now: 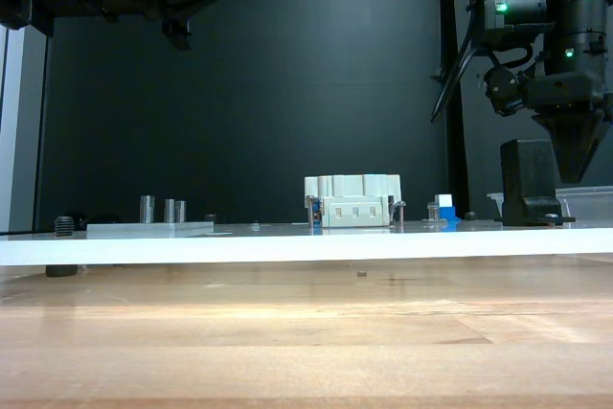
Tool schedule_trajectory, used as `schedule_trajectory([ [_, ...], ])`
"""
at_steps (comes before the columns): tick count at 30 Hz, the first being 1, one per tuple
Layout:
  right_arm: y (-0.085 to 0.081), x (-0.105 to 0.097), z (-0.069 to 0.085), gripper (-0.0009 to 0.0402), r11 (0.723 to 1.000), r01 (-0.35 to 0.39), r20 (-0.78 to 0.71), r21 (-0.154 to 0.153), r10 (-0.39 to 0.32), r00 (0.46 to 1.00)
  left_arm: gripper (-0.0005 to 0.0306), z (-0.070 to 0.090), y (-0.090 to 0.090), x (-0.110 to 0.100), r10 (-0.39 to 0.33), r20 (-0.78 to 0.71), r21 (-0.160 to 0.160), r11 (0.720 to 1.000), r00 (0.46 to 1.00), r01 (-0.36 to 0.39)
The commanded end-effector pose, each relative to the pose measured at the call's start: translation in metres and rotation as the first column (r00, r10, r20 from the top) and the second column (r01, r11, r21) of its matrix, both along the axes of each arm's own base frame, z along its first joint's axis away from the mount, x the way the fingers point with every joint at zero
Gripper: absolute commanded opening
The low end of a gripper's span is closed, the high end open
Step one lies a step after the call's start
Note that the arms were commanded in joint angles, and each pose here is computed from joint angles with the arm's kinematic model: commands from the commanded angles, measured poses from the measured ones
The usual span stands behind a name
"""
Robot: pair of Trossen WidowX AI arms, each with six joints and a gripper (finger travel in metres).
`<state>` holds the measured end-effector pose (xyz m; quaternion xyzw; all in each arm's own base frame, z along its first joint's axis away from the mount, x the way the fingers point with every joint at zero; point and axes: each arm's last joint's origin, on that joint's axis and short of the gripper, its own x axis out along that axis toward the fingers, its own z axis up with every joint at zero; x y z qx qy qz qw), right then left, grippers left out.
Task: Pick the 16mm bar from the taskboard and place it in the container
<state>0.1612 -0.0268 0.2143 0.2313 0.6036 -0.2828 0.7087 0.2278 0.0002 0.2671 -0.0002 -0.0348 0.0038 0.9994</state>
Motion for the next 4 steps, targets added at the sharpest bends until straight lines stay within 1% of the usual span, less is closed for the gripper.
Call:
schedule_trajectory([
  [1, 0.0000, 0.0001, 0.0001, 0.0197, 1.000, 0.001, 0.001, 0.000, -0.001, 1.000, 0.0000, 0.0002, 0.0000, 0.0000, 0.000, 0.001, 0.000, 1.000, 1.000, 0.000],
  [4, 0.0000, 0.0002, 0.0002, 0.0197, 1.000, 0.001, 0.001, 0.000, -0.001, 1.000, 0.0000, 0.0002, 0.0001, 0.0000, 0.000, 0.001, 0.000, 1.000, 1.000, 0.000],
])
